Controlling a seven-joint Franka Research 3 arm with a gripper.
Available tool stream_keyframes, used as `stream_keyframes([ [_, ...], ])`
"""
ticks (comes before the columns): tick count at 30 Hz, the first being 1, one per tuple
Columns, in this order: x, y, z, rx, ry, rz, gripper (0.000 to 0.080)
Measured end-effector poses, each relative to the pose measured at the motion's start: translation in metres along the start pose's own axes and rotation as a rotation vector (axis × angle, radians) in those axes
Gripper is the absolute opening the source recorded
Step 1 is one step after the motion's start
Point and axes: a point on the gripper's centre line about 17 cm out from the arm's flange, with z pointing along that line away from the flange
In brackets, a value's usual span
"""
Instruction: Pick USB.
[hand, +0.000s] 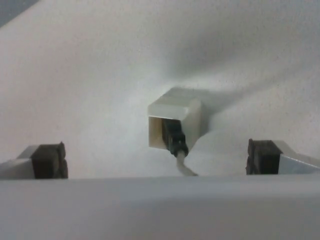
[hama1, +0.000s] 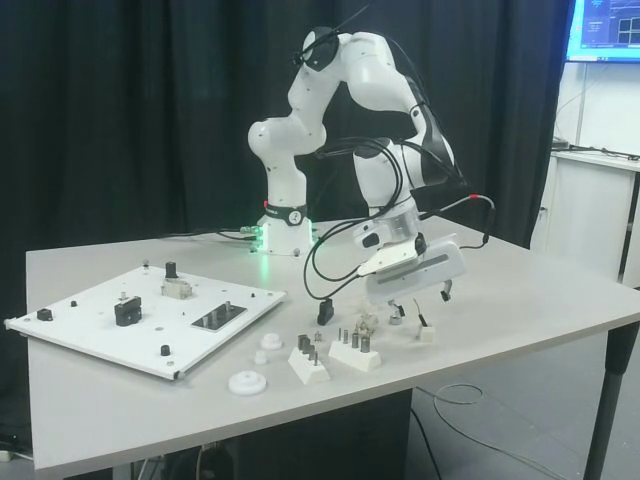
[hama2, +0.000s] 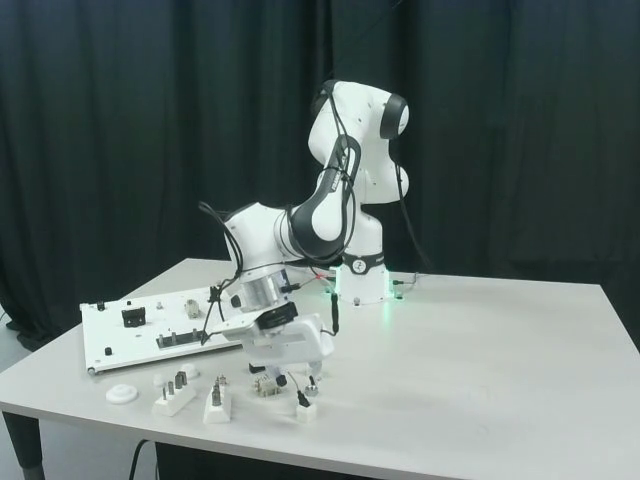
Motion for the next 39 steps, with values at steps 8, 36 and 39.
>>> stream_keyframes([
  [8, 0.000, 0.002, 0.003, 0.000, -0.001, 0.016, 0.0800],
  [36, -0.004, 0.006, 0.014, 0.001, -0.010, 0.038, 0.0800],
  [39, -0.004, 0.006, 0.015, 0.000, -0.012, 0.037, 0.0800],
])
